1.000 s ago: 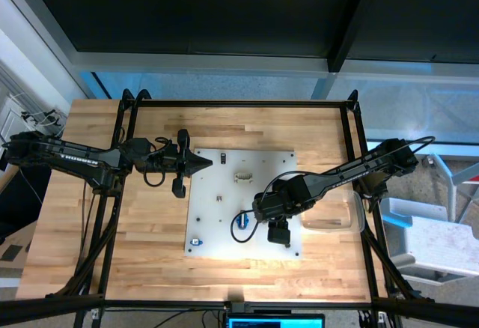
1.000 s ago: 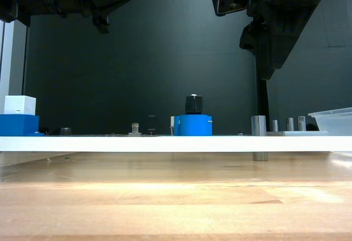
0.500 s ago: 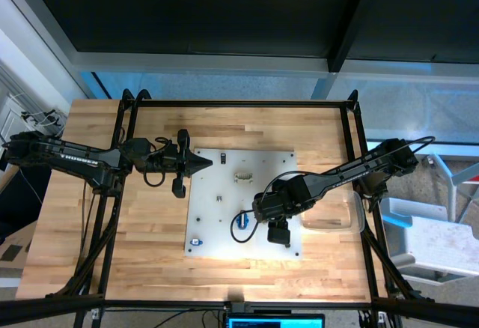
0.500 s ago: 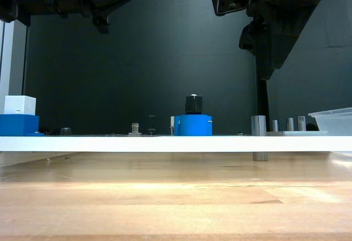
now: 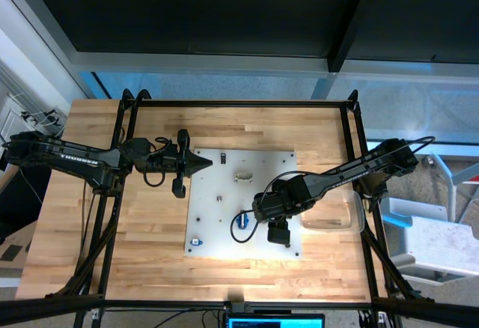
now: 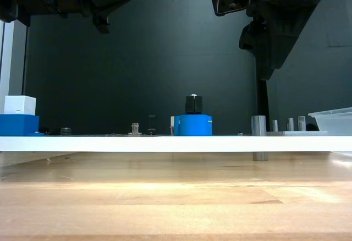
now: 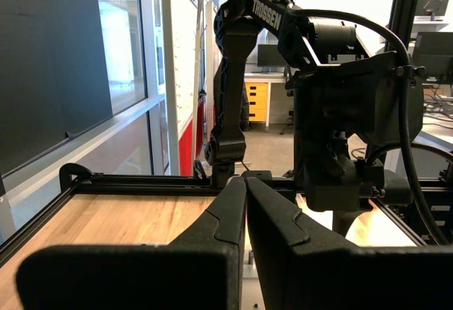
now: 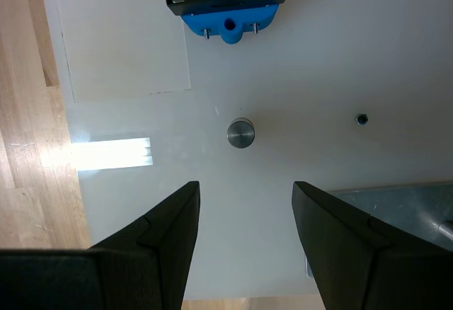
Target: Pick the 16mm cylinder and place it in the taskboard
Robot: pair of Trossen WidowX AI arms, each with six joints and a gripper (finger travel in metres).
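My right gripper (image 8: 245, 191) hangs well above the taskboard (image 8: 318, 55), pointing straight down, fingers (image 8: 166, 228) spread wide and gripping nothing. The 16mm cylinder (image 8: 241, 133) sits beneath the gap between them, apart from both, its round top facing up. In the low view it stands upright in the white plate, with its lower end showing under the plate's underside. The blue connector (image 8: 228, 25) lies on the board just beyond the cylinder, not touching it. A clear plastic tray (image 5: 362, 217) rests on the wooden table (image 5: 90, 253) beside the board's right edge. My left gripper (image 5: 206, 162) is held high near the board's far left corner, level, fingers pressed together with nothing between them.
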